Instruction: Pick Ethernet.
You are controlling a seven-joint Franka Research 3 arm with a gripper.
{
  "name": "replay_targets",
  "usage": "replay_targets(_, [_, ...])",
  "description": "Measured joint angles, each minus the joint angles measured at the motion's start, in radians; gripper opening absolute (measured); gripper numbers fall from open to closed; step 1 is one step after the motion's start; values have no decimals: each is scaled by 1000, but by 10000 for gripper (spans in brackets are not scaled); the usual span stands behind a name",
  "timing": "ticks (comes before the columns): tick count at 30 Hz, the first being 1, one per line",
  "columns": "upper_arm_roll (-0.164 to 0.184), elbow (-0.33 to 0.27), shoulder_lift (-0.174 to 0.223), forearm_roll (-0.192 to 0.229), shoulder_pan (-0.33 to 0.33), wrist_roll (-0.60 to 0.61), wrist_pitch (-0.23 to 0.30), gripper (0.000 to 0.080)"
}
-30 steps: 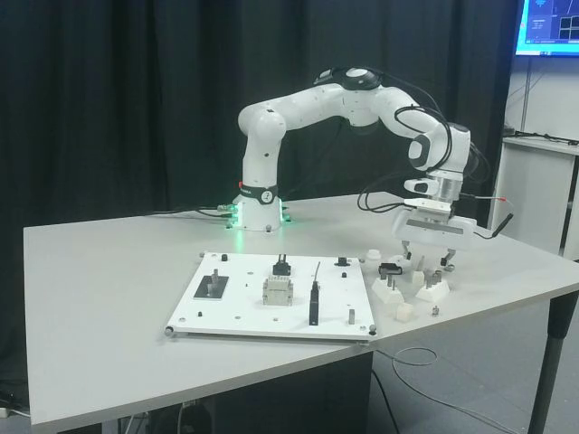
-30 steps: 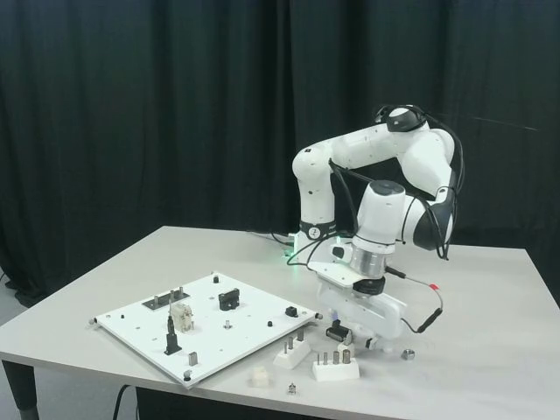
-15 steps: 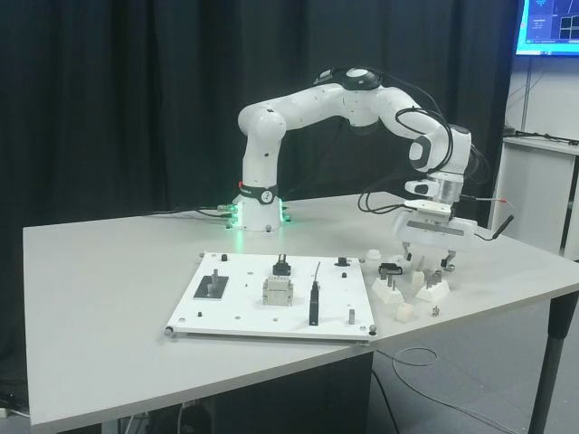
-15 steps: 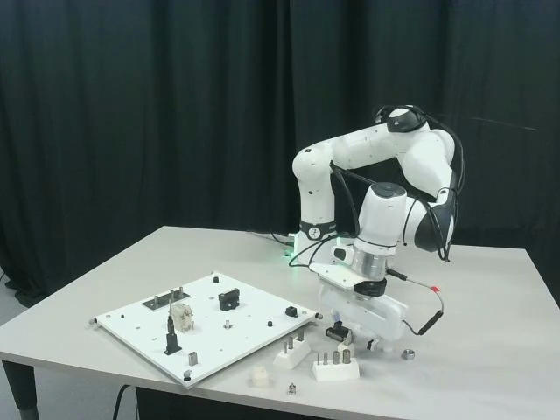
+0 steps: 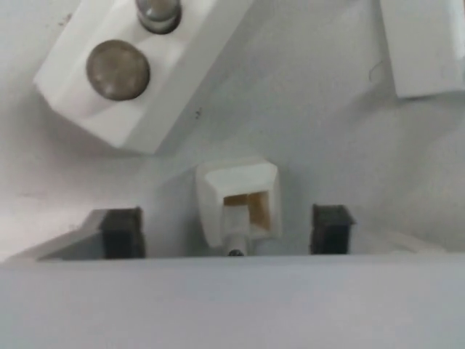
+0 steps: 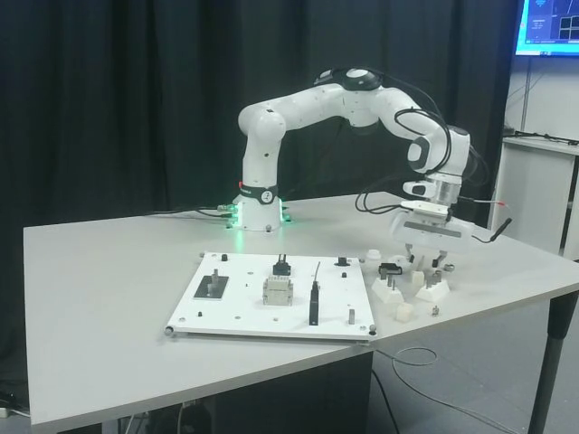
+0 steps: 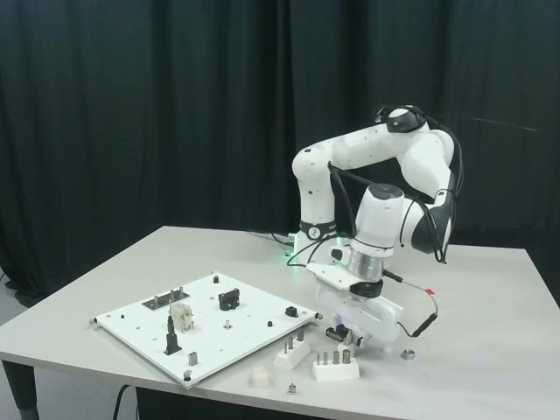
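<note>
In the wrist view a small white Ethernet plug block [image 5: 238, 200] with a square recess sits on the grey table. It lies between my two black fingertips [image 5: 122, 233], touching neither. My gripper [image 5: 227, 231] is open and straddles it with wide gaps on both sides. In the first room view the gripper [image 6: 425, 262] hangs low over the table, to the right of the white board [image 6: 271, 294]. In the second room view the gripper [image 7: 354, 335] is just above the tabletop, and the plug is hidden under the hand.
A white holder with two grey metal pegs [image 5: 127, 73] lies close beside the plug. Another white block [image 5: 429, 43] is nearby. More white holders [image 6: 387, 287] and a small white cube [image 6: 404, 312] stand near the table's front edge. A metal nut [image 7: 407, 354] lies beside the hand.
The hand has shifted a little toward the board and turned slightly at the wrist. Nothing on the table has moved.
</note>
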Motion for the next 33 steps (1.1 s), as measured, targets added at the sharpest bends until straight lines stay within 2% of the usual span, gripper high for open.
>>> replay_targets(3, [2, -2, 0, -1, -3, 0, 0, 674])
replay_targets(5, [4, -2, 0, -2, -4, 0, 0, 351])
replay_targets(10, [8, -3, 0, -2, -9, -1, 0, 351])
replay_targets(11, [9, -3, 0, -2, -10, -1, 0, 184])
replay_targets(18, [9, -3, 0, -2, -12, -2, 0, 184])
replay_targets(19, [9, -3, 0, -2, -12, -2, 0, 73])
replay_targets(25, [1, -3, -1, -10, -12, -2, -1, 74])
replay_targets(33, [-40, -1, -7, -23, -7, -2, -29, 75])
